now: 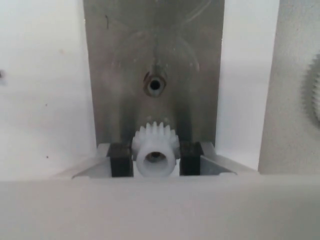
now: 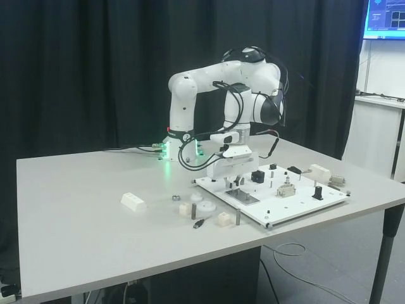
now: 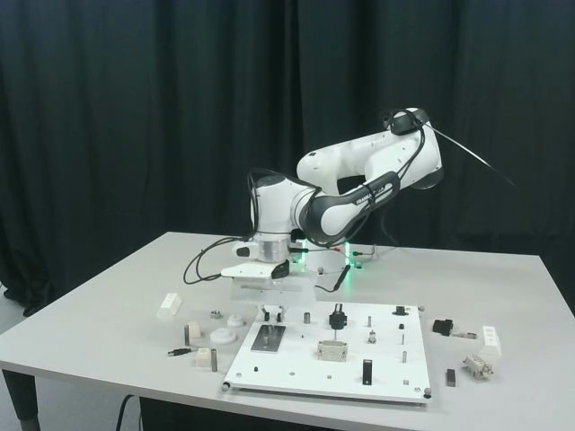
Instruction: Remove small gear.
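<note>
The small white gear sits between the two black pads of my gripper, which is shut on it. Beyond it lies a grey metal plate with an open hole; the gear is off that hole. In the first room view my gripper hangs just over the grey plate at the near left of the white board. The second room view shows my gripper low above the plate; the gear is too small to make out there.
A larger white gear lies beside the board. Loose white parts and a white block rest on the grey table to the board's left. Black and grey fixtures stand on the board. More parts lie beyond the board's far end.
</note>
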`<action>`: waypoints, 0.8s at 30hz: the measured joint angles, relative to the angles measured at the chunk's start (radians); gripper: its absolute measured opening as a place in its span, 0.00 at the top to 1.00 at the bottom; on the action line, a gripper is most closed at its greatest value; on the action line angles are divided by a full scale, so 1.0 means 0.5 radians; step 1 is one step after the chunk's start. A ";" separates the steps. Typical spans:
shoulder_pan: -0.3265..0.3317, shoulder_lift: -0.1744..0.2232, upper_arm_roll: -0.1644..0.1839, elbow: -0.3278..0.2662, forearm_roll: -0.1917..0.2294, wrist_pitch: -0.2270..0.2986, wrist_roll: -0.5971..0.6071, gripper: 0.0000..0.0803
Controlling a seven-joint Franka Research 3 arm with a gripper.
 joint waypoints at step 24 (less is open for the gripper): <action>0.043 -0.012 -0.158 -0.001 -0.125 -0.108 0.000 0.76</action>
